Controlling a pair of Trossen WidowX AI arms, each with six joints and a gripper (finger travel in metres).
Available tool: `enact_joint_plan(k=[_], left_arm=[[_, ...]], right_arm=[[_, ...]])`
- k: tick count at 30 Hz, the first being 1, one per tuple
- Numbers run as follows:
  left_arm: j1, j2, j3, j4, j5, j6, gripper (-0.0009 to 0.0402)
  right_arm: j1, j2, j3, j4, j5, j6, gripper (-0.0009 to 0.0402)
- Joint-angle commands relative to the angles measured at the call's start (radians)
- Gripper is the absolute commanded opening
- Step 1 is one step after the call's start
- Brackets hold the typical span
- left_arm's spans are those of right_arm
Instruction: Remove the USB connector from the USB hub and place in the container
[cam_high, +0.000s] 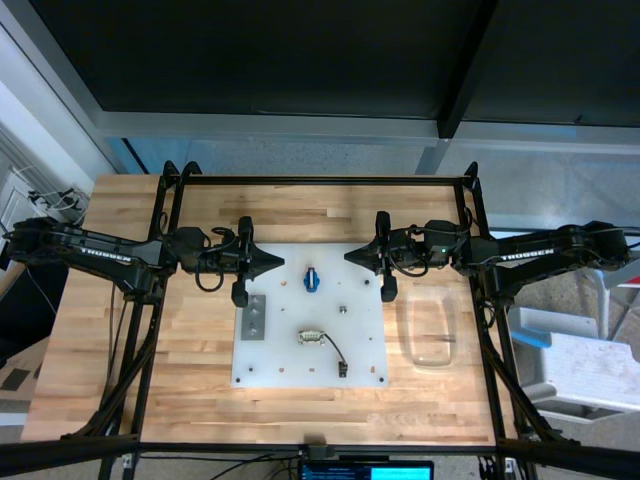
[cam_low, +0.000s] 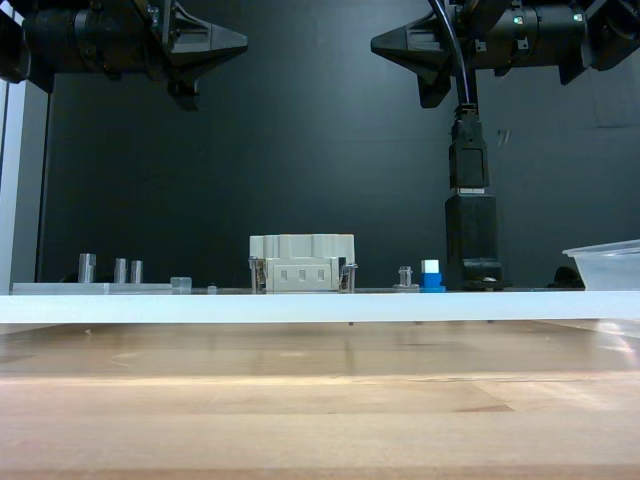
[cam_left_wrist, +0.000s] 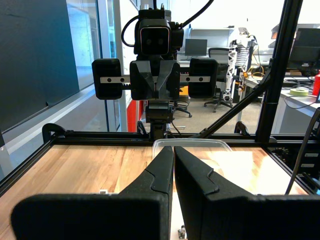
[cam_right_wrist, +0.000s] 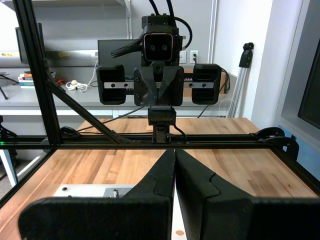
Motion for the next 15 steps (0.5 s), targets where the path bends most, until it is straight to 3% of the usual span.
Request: enact_joint_plan(k=[1, 5, 15], left_arm=[[0.000, 0.000, 0.000, 0.000, 0.000, 0.000, 0.0001], [0.000, 0.000, 0.000, 0.000, 0.000, 0.000, 0.0001], [0.000, 0.000, 0.000, 0.000, 0.000, 0.000, 0.0001]], right_arm=[[0.000, 0.000, 0.004, -0.004, 0.000, 0.003, 0.0000], [0.002, 0.000, 0.056, -0.097, 0.000, 0.054, 0.0000], [0.030, 0.000, 0.286, -0.550, 0.001, 0.094, 0.0000]])
